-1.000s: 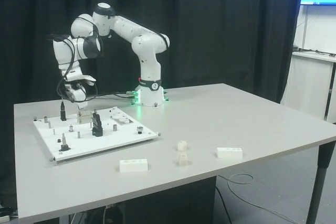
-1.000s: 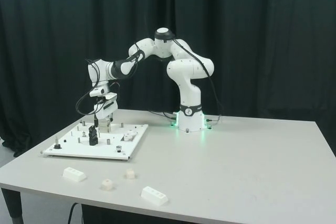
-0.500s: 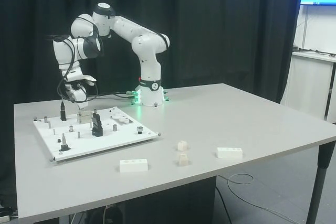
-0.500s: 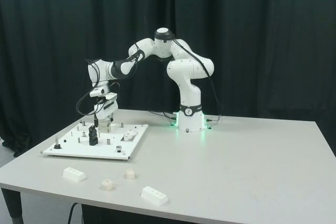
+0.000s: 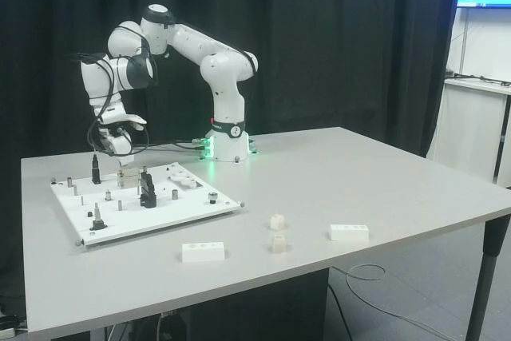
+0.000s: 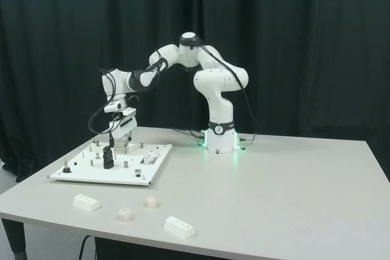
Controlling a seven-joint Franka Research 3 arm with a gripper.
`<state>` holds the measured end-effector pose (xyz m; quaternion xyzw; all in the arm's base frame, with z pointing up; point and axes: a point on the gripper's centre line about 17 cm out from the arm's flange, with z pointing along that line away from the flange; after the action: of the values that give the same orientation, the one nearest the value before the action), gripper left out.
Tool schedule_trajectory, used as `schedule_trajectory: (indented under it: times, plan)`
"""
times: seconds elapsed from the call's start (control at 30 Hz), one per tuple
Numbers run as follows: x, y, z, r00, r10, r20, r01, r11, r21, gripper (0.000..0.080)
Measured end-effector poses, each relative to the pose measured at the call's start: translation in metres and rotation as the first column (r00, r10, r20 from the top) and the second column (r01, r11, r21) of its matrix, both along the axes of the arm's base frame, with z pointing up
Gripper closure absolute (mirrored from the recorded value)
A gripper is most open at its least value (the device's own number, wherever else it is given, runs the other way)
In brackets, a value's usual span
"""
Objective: Insert square peg 3.
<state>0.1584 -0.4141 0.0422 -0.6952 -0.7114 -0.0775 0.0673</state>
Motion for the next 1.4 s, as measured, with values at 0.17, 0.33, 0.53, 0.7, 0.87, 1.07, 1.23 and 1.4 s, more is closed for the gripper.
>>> schedule_trajectory:
  times: [0.17,0.33,0.53,0.7,0.87,1.07,1.23,1.4]
  plan:
    - [-0.0002,0.0001,-0.0001,1.000,0.005,-0.001,-0.005,1.000,0.000,0.0689]
    - [-0.0006,0.0001,-0.0002,1.000,0.025,0.000,-0.025,1.000,0.000,0.0689]
    - [-0.0011,0.0001,-0.0001,0.999,0.040,-0.001,-0.040,0.999,0.001,0.0689]
    - [-0.0018,0.0001,0.0001,0.998,0.068,-0.002,-0.068,0.998,0.003,0.0689]
    - [-0.0021,0.0002,0.0001,0.996,0.094,-0.004,-0.094,0.996,0.006,0.0689]
    - [-0.0025,0.0004,0.0001,0.994,0.110,-0.011,-0.110,0.994,0.010,0.0689]
    - [-0.0023,0.0006,0.0002,0.992,0.122,-0.021,-0.122,0.992,0.014,0.0689]
    - [-0.0020,0.0019,-0.0001,0.991,0.131,-0.029,-0.131,0.991,0.019,0.0689]
